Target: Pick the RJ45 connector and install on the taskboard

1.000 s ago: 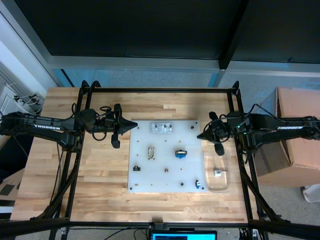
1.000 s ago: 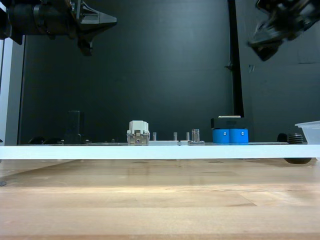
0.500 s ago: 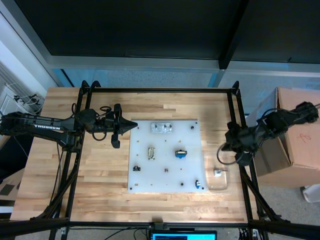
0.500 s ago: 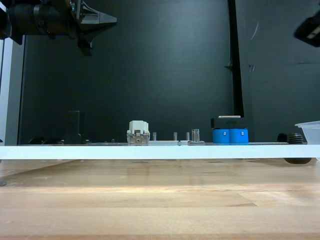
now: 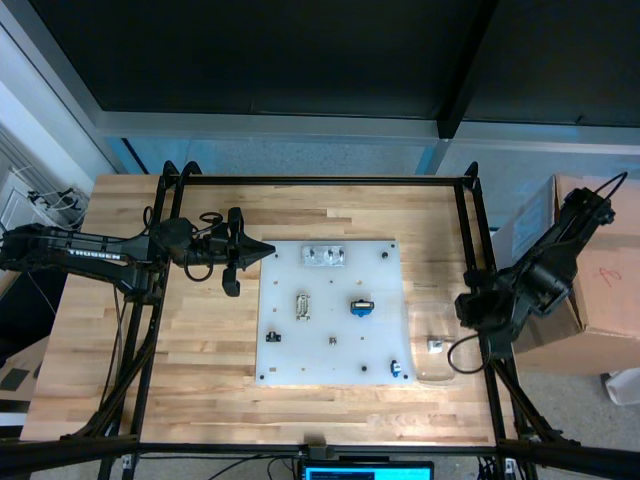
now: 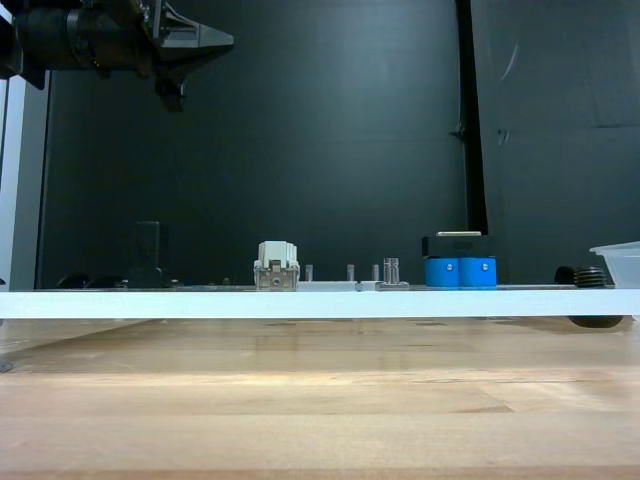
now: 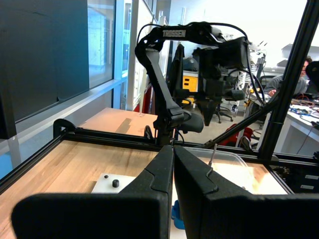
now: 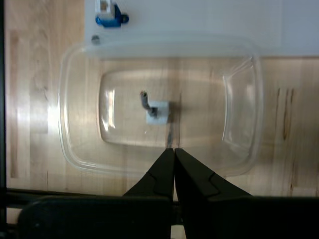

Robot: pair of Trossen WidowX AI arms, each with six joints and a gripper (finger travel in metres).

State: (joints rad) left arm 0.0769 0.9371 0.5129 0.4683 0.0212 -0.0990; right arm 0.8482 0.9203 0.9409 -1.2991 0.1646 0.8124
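**Approach to the pick: right gripper over the tray**

The table carries the white taskboard at its middle. The left gripper hangs high over the board's left edge, its fingers pressed together on nothing. The right gripper hovers above the clear tray, which sits just beside the board's right edge. Its fingers are likewise tip to tip and empty.

In the tray the RJ45 connector lies free, with a short stub of cable bent off one end. We judge this to be the approach to the pick. Next the right fingers must part, come down astride the plug's body, and close on it. We cannot tell which seat receives it; possibly the small blue fixture near the tray.
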